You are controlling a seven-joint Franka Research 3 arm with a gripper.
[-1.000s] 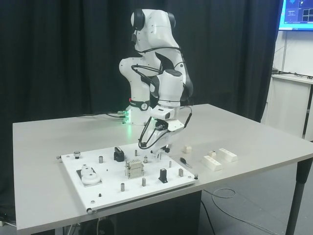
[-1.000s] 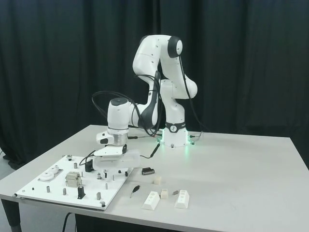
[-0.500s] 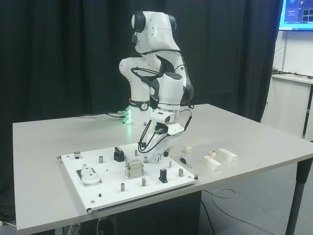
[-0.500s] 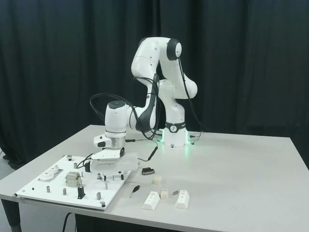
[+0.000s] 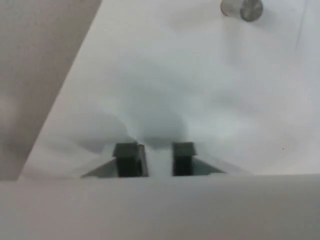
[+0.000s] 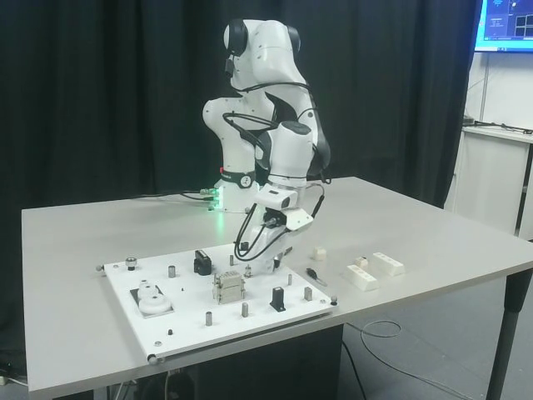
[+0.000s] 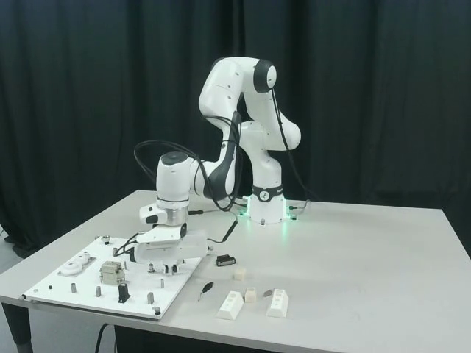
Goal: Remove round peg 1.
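The white board [image 6: 187,287] lies on the grey table [image 6: 75,242]; at its far left, well apart from the claw, a pair of white gears [image 6: 152,300] sits in a recess; nearer in, a black block [image 6: 201,262] stands on the board's back part, and a metal connector [image 6: 227,287] stands just beside the claw on the board's front side.

The claw [image 6: 265,265] hangs low over the board's right half, pointing down at it; in the wrist view the claw [image 5: 156,160] shows its two fingertips [image 5: 129,159] set narrowly apart with only bare white board between them, so it holds nothing.

A round peg [image 5: 241,9], grey and upright in the board, stands ahead of the fingertips and to one side, clear of them and untouched; which numbered peg it is I cannot tell.

In front of the claw a small black upright part [image 6: 277,298] stands near the board's front edge; past the board's right edge a black-handled tool [image 6: 315,275] lies on the table near the claw, a small white cube [image 6: 318,252] sits beside it, and two white blocks [image 6: 375,269] lie well apart from the claw.
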